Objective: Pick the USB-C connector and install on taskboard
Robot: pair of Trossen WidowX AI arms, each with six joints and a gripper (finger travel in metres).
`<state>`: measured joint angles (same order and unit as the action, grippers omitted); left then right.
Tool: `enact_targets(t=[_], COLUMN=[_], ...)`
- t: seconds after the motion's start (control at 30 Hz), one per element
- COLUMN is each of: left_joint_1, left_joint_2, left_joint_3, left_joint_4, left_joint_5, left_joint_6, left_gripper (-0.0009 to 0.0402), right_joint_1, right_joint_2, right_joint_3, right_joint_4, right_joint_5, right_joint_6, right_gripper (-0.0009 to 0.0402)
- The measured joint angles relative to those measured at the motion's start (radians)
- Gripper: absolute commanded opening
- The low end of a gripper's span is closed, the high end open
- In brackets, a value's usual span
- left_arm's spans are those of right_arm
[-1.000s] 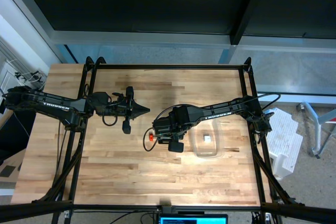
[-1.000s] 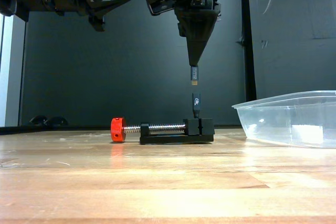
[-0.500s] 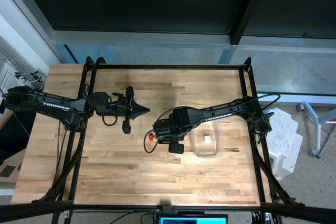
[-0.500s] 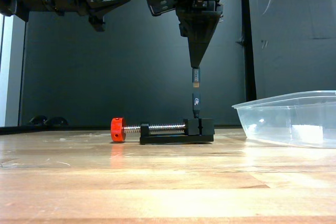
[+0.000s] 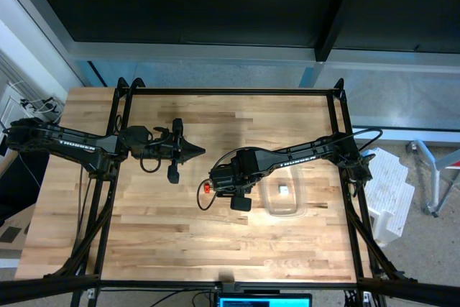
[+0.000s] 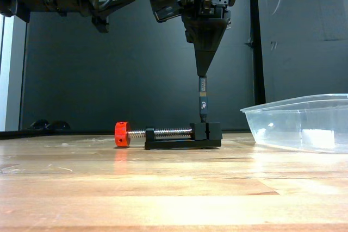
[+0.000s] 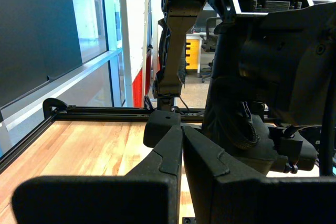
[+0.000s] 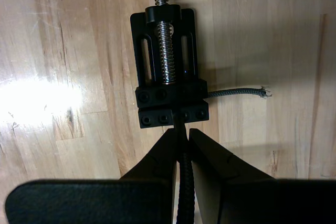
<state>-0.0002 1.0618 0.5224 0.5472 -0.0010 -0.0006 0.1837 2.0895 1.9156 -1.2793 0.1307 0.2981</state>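
Right pincer [image 6: 202,75] points straight down over the taskboard [image 6: 183,136], fingers pinched narrow on the USB-C connector [image 6: 202,87]. Connector hangs vertical, and its lower tip meets the top of the upright dark socket piece [image 6: 203,111] clamped in the taskboard. Can't tell if it's seated or only touching.

Taskboard lies flat near the middle of the worktop [image 5: 180,242], with its red knob [image 6: 122,134] pointing toward the left edge. A short braided cable stub [image 8: 236,93] sticks out of its clamp end along the wood.

Clear tray [image 6: 283,126] sits just beside the taskboard on the right-edge side, not touching it, with a small white piece [image 5: 283,189] inside.

Left pincer [image 5: 198,152] hovers high over the worktop, between the middle and the left edge, fingers pressed together on nothing.
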Motion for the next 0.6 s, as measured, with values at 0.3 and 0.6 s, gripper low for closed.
enact_targets(t=[0.3,0.6], left_joint_1=[0.000,0.000], left_joint_2=[0.000,0.000], left_joint_3=[0.000,0.000], left_joint_4=[0.000,0.000], left_joint_5=[0.000,0.000], left_joint_6=[0.000,0.000], left_gripper=[0.0000,0.0000], right_joint_1=[0.002,0.002], right_joint_2=[0.000,0.000], right_joint_3=[-0.003,-0.018], right_joint_4=[0.004,0.016], right_joint_5=[0.000,0.000], right_joint_6=[0.000,0.000], right_gripper=[0.0000,0.0000])
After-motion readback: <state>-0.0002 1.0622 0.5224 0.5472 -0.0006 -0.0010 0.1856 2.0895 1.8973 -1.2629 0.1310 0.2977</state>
